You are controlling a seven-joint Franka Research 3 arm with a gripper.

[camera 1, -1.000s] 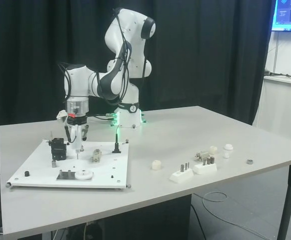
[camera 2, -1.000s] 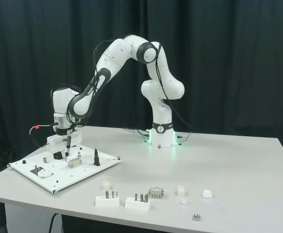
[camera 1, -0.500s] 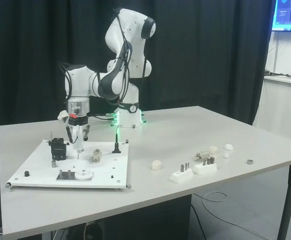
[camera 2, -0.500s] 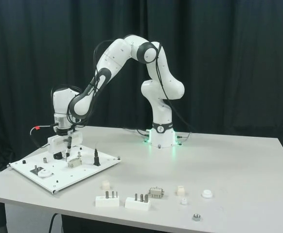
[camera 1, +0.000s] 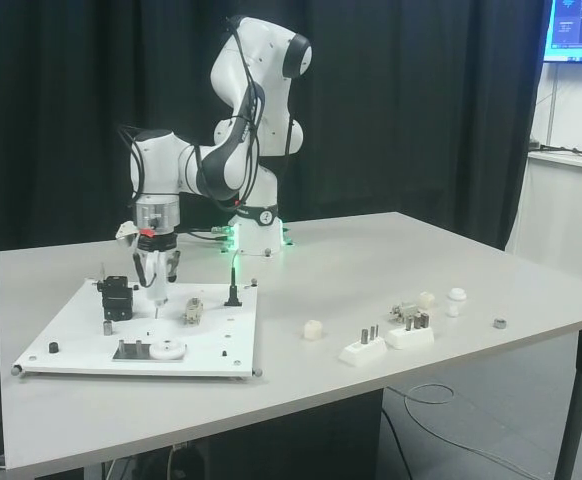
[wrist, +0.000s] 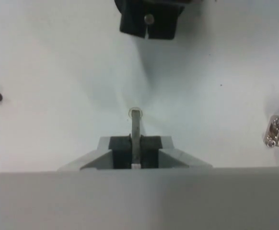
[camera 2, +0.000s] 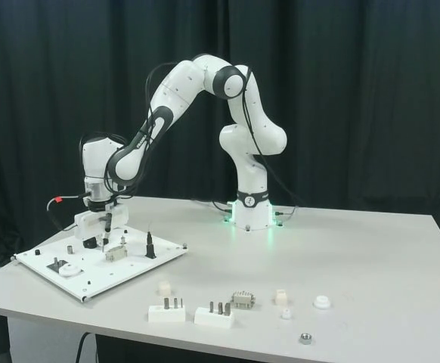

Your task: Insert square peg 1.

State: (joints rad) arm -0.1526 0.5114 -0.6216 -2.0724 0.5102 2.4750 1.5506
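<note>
My gripper is shut on a thin grey square peg, which hangs upright between the fingers. The peg's lower tip sits right at a small hole in the white board; I cannot tell whether it has entered. In the first room view the gripper stands over the back of the board, with the peg pointing down. The second room view shows the gripper above the same board.
On the board a black block stands just beside the gripper, with a metal connector, a black post and a white gear nearby. Two white peg holders and loose small parts lie to the right on the grey table.
The gripper with the peg has shifted very slightly sideways over the board; otherwise nothing has visibly moved.
</note>
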